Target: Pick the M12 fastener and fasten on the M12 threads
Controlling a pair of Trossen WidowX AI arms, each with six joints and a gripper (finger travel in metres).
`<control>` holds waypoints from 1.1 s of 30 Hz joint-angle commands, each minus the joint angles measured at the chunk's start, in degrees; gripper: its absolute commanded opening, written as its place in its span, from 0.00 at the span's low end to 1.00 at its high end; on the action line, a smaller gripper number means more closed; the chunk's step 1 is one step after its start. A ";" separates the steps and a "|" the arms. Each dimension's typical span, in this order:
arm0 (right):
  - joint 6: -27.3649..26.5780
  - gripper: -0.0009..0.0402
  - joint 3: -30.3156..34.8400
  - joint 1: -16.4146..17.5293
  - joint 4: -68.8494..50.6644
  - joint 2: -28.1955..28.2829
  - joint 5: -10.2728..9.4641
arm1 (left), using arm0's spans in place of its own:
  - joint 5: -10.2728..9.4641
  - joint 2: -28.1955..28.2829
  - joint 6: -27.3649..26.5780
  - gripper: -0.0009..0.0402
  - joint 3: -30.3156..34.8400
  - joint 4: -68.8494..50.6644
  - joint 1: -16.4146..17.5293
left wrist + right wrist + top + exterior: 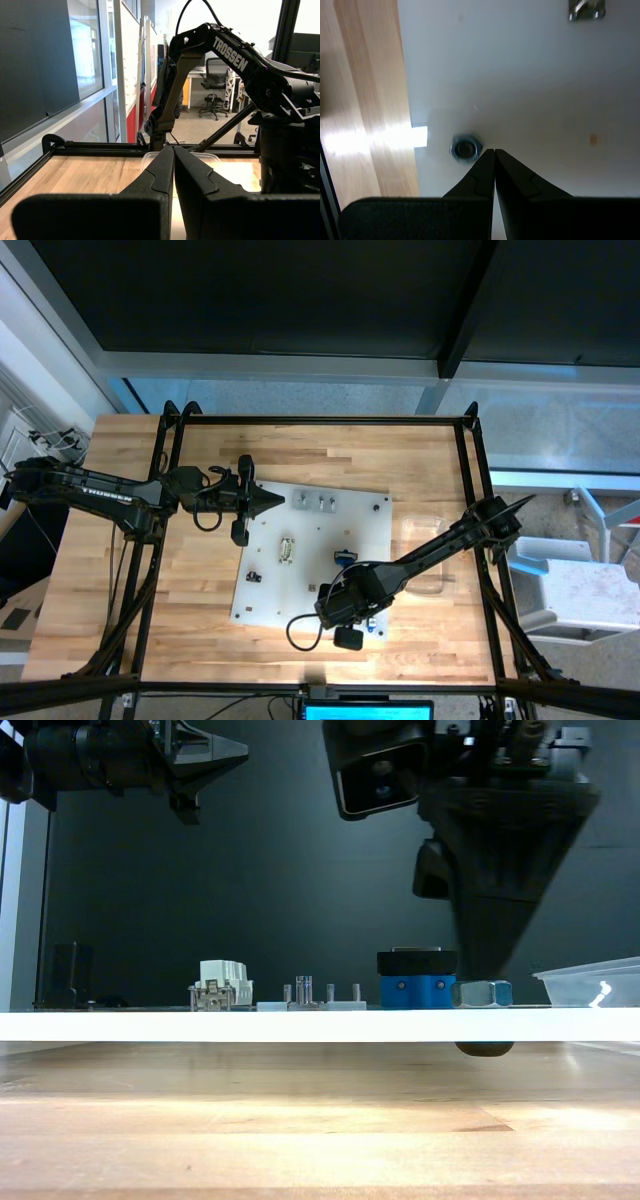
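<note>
Nut [466, 148] at board's [545, 75] near right edge, seemingly run down on its stud, ribs hidden. Right gripper [494, 151] pressed together, empty, tips just beside nut, probably to nudge it tighter. Left gripper [173, 148] pressed together, parked above far left corner.

Black left gripper [281, 502] over white board [300, 590], black right gripper [494, 151] beside silver nut [466, 148], blue block [415, 991], blond wood-grain table [85, 580]
</note>
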 commanded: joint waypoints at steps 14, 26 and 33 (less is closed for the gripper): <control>-3.48 0.02 0.31 0.17 -0.02 -0.09 -13.77 | 0.02 0.00 0.00 0.02 0.00 0.00 0.00; -3.80 0.02 0.31 0.28 -0.83 -0.87 -13.46 | 0.00 -0.04 0.00 0.02 0.00 0.02 0.02; -3.19 0.02 0.31 0.28 -0.81 -2.89 -10.75 | 0.00 0.11 0.00 0.02 0.00 0.00 0.00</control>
